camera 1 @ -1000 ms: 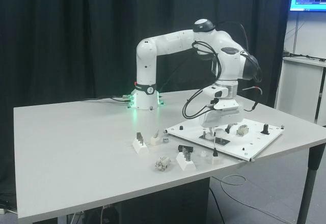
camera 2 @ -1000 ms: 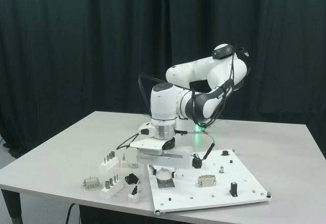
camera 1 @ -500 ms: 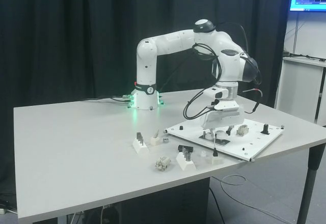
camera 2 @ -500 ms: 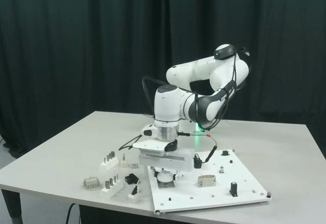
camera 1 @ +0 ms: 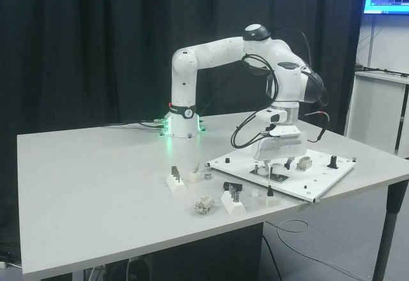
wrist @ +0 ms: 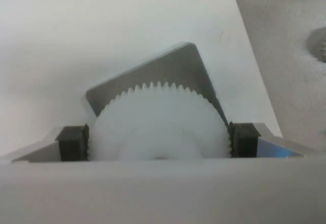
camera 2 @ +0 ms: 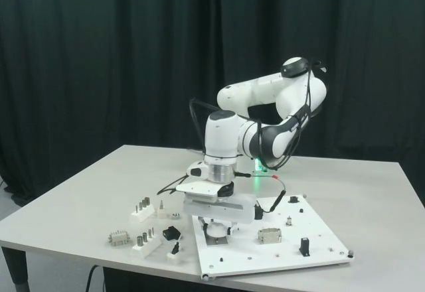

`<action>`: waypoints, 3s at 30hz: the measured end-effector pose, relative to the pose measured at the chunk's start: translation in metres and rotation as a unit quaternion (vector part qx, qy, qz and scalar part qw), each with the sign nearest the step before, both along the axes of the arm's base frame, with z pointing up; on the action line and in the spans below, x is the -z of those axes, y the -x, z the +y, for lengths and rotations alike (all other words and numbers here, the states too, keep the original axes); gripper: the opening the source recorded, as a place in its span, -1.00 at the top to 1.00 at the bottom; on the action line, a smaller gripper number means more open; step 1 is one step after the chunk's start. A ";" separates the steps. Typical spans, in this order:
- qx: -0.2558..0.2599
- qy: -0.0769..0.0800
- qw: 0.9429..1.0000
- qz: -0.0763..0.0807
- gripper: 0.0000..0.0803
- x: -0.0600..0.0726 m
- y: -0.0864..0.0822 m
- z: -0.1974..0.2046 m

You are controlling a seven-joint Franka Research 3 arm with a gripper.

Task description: Insert large gear.

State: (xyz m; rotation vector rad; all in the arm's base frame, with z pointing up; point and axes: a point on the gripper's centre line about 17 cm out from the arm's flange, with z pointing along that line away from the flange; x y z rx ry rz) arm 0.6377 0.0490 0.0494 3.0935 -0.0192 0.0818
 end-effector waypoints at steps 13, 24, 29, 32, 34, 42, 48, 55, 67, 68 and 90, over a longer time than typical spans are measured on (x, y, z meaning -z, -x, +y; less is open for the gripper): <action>-0.001 0.007 1.000 -0.009 -0.49 0.000 -0.003 -0.002; -0.001 0.008 1.000 -0.012 -0.49 0.000 -0.004 -0.002; -0.001 0.010 1.000 -0.014 -0.49 0.000 -0.006 -0.003; 0.000 0.010 1.000 -0.016 -0.49 0.000 -0.007 -0.004; 0.000 0.010 1.000 -0.016 -0.49 0.001 -0.007 -0.004; 0.000 0.010 1.000 -0.016 -0.49 0.001 -0.007 -0.004; -0.010 0.011 1.000 -0.015 -0.49 0.001 -0.007 -0.004; -0.029 0.008 0.999 -0.013 -0.49 0.001 -0.006 -0.003; -0.030 -0.010 0.999 -0.009 -0.49 0.001 -0.006 -0.003; -0.029 -0.011 0.999 -0.009 -0.49 0.001 -0.006 -0.003; -0.046 -0.024 0.999 0.004 -0.49 0.003 -0.007 -0.002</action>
